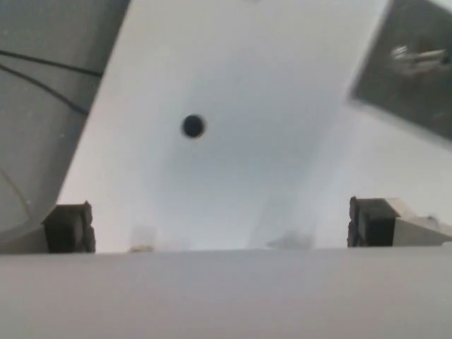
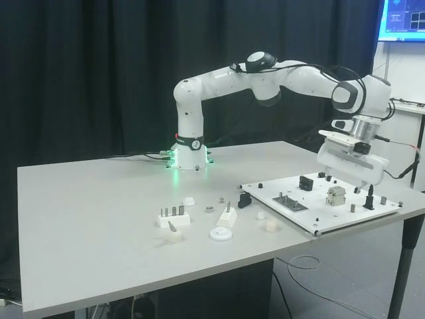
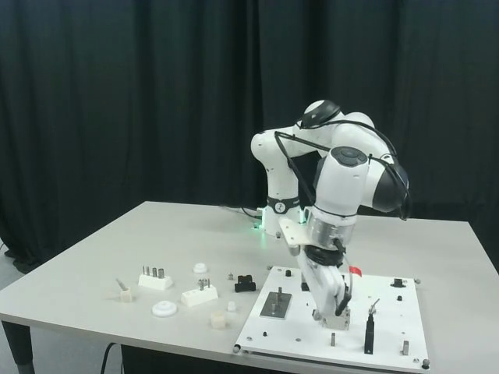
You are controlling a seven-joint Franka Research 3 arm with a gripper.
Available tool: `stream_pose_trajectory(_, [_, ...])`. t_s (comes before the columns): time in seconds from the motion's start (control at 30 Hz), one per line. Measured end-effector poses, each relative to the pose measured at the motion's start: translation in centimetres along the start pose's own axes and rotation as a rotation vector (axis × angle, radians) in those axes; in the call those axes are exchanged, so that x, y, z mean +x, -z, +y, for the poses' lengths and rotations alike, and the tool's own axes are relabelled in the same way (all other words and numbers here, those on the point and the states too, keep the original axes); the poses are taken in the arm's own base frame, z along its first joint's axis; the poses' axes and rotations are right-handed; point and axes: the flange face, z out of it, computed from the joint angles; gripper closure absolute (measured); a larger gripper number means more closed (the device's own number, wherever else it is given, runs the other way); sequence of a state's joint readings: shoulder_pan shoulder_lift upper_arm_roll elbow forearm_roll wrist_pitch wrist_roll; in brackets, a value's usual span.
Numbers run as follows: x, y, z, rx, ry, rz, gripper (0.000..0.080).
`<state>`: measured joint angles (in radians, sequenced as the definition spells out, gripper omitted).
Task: Pick BNC.
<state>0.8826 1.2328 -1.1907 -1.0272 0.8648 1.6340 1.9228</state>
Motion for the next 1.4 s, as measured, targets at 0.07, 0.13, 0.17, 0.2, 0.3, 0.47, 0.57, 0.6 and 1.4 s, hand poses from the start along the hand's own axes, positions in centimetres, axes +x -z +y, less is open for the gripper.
stream_pose_trajectory(0.07, [0.4, 0.1, 0.0, -0.009, 0.0, 0.014, 0.0003])
stream_pose_trajectory(0.13, [0.9, 0.2, -0.1, -0.018, 0.001, 0.028, 0.0003])
stream_pose_trajectory(0.17, [1.2, 0.2, -0.1, -0.023, 0.004, 0.034, 0.0003])
stream_pose_trajectory(0.2, [1.5, 0.2, -0.2, -0.029, 0.008, 0.04, 0.0003])
stream_pose_trajectory(0.3, [2.4, 0.1, -0.3, -0.049, 0.021, 0.056, 0.0003])
stream_pose_trajectory(0.47, [4.3, -0.3, -0.5, -0.091, 0.038, 0.081, 0.0003])
stream_pose_trajectory(0.57, [5.6, -0.7, -0.4, -0.117, 0.052, 0.095, 0.0003])
stream_pose_trajectory(0.6, [6.1, -0.8, -0.4, -0.125, 0.059, 0.099, 0.0003])
stream_pose_trajectory(1.4, [14.4, -3.7, 2.6, -0.084, 0.199, 0.085, 0.0003])
